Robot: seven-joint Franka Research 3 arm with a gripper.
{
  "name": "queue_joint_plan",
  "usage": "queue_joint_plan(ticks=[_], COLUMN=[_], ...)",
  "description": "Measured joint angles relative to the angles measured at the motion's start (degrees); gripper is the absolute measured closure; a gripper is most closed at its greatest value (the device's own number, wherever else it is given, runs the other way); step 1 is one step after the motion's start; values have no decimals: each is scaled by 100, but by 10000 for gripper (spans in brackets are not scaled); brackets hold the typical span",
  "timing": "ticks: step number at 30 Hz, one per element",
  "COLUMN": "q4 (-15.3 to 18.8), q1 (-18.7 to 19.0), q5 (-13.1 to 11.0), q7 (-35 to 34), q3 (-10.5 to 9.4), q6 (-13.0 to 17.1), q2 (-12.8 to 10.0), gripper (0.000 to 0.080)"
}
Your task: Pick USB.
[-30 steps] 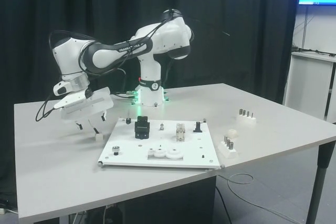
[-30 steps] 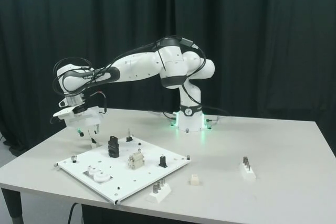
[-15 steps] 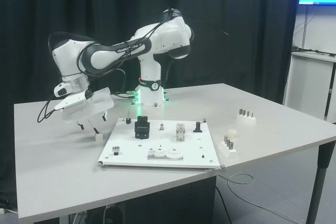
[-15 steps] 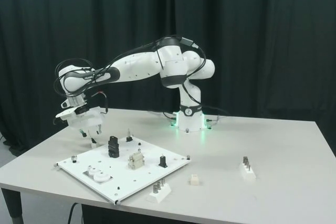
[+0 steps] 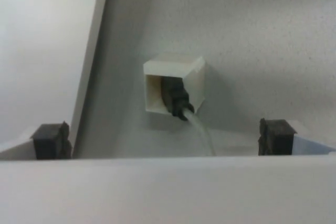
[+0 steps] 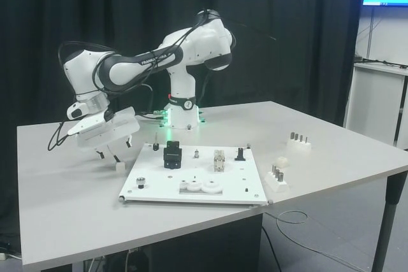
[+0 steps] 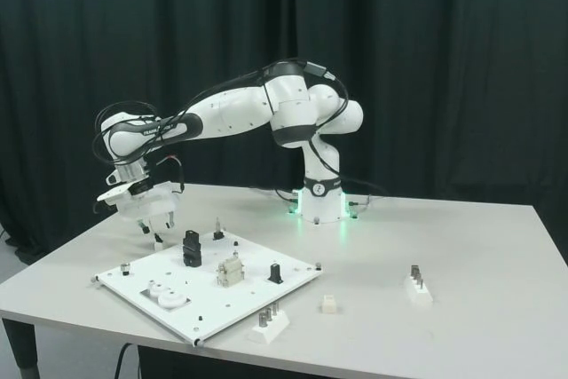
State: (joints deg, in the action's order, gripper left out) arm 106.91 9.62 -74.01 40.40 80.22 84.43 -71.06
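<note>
A small white block (image 5: pixel 174 83) sits on the grey table, just off the edge of the white board (image 5: pixel 42 51). A black USB plug (image 5: pixel 175 97) is seated in the block, and a thin grey cable (image 5: pixel 203 135) trails from it. My gripper (image 5: pixel 163 139) hangs above the block, open, with its two black fingertips (image 5: pixel 51 140) wide apart and nothing between them. In the first room view the gripper (image 6: pixel 108 155) hovers just over the block (image 6: pixel 118 165) at the board's left side. The second room view shows the gripper (image 7: pixel 153 231) above the same block (image 7: pixel 159 243).
The white board (image 6: pixel 236 179) carries a black block (image 6: pixel 172 156), white gears (image 6: pixel 201 187), a small grey part (image 6: pixel 218 160) and several pegs. White holders with pins (image 6: pixel 276 178) (image 6: pixel 298 141) stand to its right. The arm's base (image 6: pixel 178 114) is behind.
The gripper has drifted slightly up and toward the board's edge, staying over the white block. Nothing has been grasped.
</note>
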Motion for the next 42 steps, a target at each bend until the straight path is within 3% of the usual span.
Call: queue_joint_plan(ticks=[42], q4=[112], q1=[0], q5=[-135], q7=[0], q3=[-120], q6=[207], q2=[51], gripper=[3])
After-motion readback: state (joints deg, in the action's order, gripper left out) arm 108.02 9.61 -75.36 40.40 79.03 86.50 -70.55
